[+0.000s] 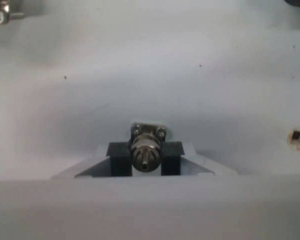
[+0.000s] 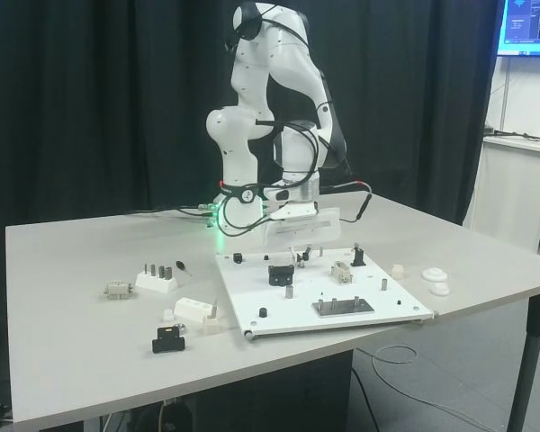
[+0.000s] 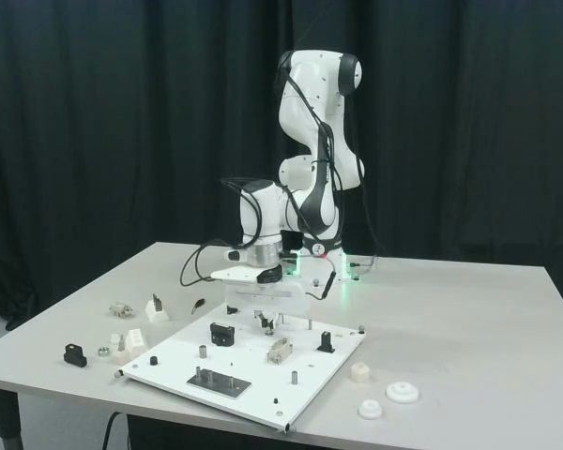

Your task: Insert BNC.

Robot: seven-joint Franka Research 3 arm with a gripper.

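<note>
The white seven-joint arm (image 3: 305, 178) stood bent over the far edge of the flat white assembly board (image 3: 249, 375) on the grey table (image 3: 469, 328). Its one gripper (image 1: 146, 159) had its two black fingers (image 1: 119, 159) drawn in close on either side of the single grey metal BNC connector (image 1: 145, 151), which sat clamped between them with its pin end facing the wrist camera and the board's white surface beyond it. In the room views the connector hung just above the board, near one black block (image 3: 223, 334); whether it touched the board could not be told. Two white round discs (image 3: 403, 393) and one small white cube (image 3: 358, 372) lay on the table beside the board.
</note>
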